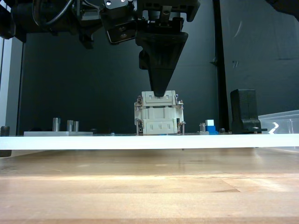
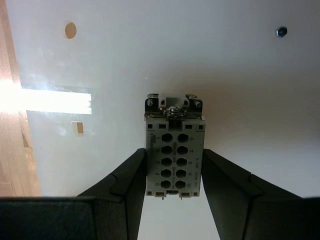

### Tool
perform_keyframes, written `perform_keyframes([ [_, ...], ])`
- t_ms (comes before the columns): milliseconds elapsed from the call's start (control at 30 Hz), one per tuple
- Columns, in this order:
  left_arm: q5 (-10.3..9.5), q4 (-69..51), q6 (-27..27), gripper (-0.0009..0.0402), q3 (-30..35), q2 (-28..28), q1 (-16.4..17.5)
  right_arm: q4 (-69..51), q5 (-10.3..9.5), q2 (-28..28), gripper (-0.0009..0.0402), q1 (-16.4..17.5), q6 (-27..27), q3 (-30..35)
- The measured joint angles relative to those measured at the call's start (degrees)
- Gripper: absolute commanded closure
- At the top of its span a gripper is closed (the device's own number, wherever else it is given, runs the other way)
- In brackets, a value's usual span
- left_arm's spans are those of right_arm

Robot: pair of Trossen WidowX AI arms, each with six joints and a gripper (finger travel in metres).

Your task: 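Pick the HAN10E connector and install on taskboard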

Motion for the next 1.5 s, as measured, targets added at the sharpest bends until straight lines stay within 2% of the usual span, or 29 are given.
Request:
perform_keyframes([
  [467, 0.00, 0.02, 0.00, 0.0392, -0.02, 0.00, 0.00, 1.38, 0.04, -0.33, 0.0335, 0.09, -0.02, -1.86],
  [567, 0.00, 0.02, 0.00, 0.0392, -0.02, 0.00, 0.00, 1.36, 0.04, -0.39, 0.0323, 0.09, -0.07, -1.86],
  [1500, -0.02, 0.02, 0.00, 0.0392, -0.02, 0.00, 0.00, 1.05, -0.02, -2.51, 0.0060, 0.33, 0.02, -2.19],
])
